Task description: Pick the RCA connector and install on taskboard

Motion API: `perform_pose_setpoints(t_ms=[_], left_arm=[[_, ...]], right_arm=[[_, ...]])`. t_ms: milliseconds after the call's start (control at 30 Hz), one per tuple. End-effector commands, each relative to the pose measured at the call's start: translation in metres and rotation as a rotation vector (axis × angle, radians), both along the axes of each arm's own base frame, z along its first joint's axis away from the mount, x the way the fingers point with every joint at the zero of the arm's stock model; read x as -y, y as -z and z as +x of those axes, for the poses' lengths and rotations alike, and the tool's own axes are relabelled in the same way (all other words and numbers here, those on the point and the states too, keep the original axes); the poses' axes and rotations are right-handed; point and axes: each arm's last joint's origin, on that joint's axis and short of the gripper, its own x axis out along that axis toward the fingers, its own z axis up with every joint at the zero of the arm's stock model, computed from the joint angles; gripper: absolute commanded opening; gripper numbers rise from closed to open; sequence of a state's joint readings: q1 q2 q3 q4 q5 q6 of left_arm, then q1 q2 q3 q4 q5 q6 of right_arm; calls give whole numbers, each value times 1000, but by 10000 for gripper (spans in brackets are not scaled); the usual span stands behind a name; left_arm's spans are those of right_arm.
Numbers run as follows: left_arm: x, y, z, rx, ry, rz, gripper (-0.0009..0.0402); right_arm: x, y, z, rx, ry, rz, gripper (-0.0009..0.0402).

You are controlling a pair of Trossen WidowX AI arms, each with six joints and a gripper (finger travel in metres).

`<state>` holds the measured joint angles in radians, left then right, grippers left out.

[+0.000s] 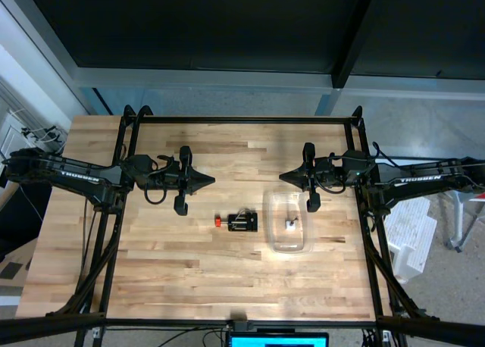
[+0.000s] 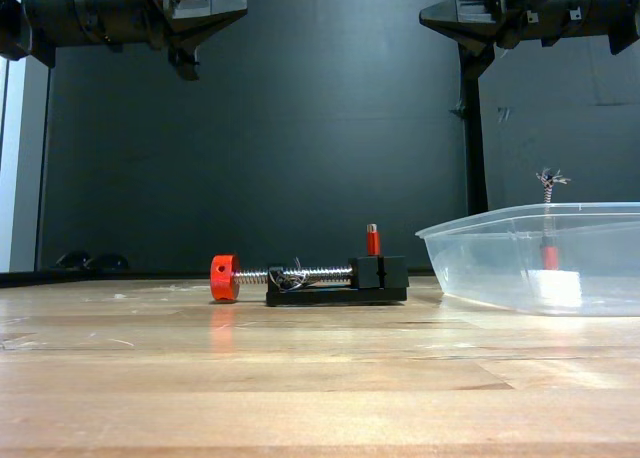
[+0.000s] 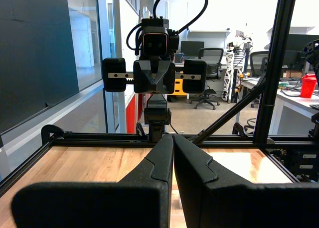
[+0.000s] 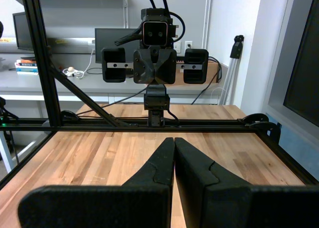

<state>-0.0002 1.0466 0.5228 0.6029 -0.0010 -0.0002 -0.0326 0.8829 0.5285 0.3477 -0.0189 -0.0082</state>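
The taskboard [image 1: 242,222] is a small black block with a red stub, lying mid-table; in the low view the taskboard [image 2: 335,281] shows a red knob and an upright red pin. The RCA connector [image 1: 290,224], a tiny whitish piece, lies inside the clear tray; low down, the RCA connector [image 2: 556,284] carries a thin twisted wire. My left gripper [image 1: 211,180] hovers high, left of and behind the board, shut and empty [image 3: 173,138]. My right gripper [image 1: 282,178] hangs behind the tray, shut and empty [image 4: 174,141]. The two gripper tips point at each other.
A clear plastic tray [image 1: 274,239] sits just right of the taskboard, its rim [image 2: 470,225] standing above board height. A black frame [image 1: 242,120] runs along the table's far edge and sides. Both arms stay well above the tabletop [image 2: 300,378].
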Motion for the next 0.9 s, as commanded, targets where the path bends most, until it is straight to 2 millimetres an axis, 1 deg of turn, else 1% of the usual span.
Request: perform_pose_setpoints(t_ms=[33, 600, 800, 900], left_arm=[[0, 0, 0, -1, 0, 0, 0], [0, 0, 0, -1, 0, 0, 0], [0, 0, 0, 0, 0, 0, 0], [0, 0, 0, 0, 0, 0, 0]], right_arm=[[0, 0, 0, 2, 0, 0, 0], [0, 0, 0, 0, 0, 1, 0], [-1, 0, 0, -3, -27, 69, 0], [-1, 2, -1, -37, -25, 87, 0]])
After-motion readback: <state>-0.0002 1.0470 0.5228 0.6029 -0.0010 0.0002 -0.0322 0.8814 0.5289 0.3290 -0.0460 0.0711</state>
